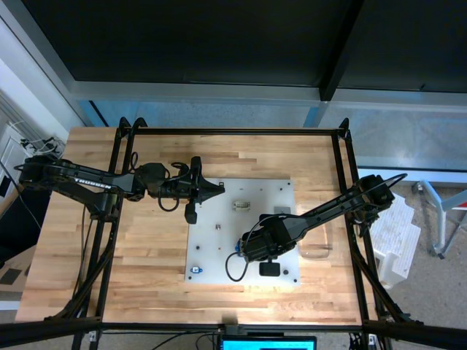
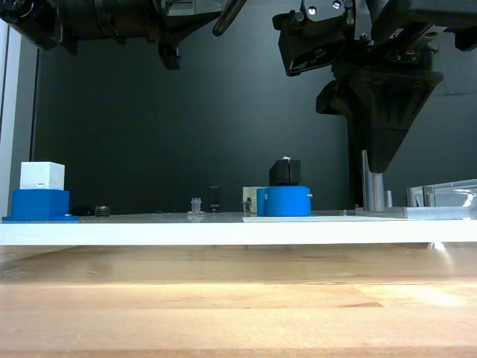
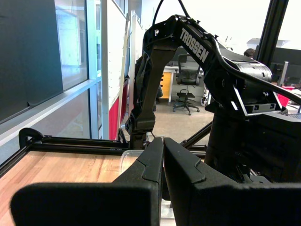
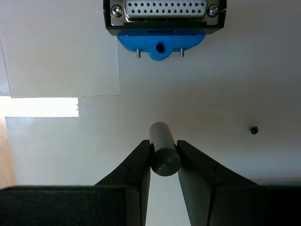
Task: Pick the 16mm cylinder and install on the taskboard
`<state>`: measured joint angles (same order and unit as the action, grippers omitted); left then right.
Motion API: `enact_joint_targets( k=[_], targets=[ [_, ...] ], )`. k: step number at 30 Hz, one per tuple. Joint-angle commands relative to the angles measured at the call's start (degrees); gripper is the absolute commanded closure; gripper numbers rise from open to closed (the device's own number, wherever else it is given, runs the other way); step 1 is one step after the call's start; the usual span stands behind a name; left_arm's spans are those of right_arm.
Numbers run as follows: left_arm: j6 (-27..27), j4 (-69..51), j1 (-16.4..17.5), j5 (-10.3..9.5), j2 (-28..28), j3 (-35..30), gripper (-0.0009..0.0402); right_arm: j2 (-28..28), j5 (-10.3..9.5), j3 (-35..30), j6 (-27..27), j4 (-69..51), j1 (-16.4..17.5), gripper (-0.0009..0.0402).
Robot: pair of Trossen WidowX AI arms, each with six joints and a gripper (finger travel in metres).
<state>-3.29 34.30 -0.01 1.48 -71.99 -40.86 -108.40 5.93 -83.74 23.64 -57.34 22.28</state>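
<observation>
Here, right hand (image 4: 163, 149) clamps cylinder (image 4: 165, 159) near blue connector (image 4: 161, 44), left hand (image 3: 163, 143) aloft

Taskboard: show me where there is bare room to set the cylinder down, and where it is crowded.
The taskboard is largely bare between the shut left hand, hovering over its far-left edge, and the blue fitting at its near-left corner; also between the blue connector and the right hand, which grips the 16mm cylinder. It is crowded under the right arm.
</observation>
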Motion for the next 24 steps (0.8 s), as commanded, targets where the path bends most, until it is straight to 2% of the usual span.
enact_joint_targets(
  k=[1,24],
  targets=[
    [0.00,0.00,0.02,0.02,0.00,0.00,0.0393,0.02,0.02,0.07,-0.07,-0.02,0.09,0.0382],
    [0.02,0.00,0.02,0.00,0.00,0.00,0.0393,0.02,0.02,4.17,-0.09,5.44,0.11,0.0382]
  ],
)
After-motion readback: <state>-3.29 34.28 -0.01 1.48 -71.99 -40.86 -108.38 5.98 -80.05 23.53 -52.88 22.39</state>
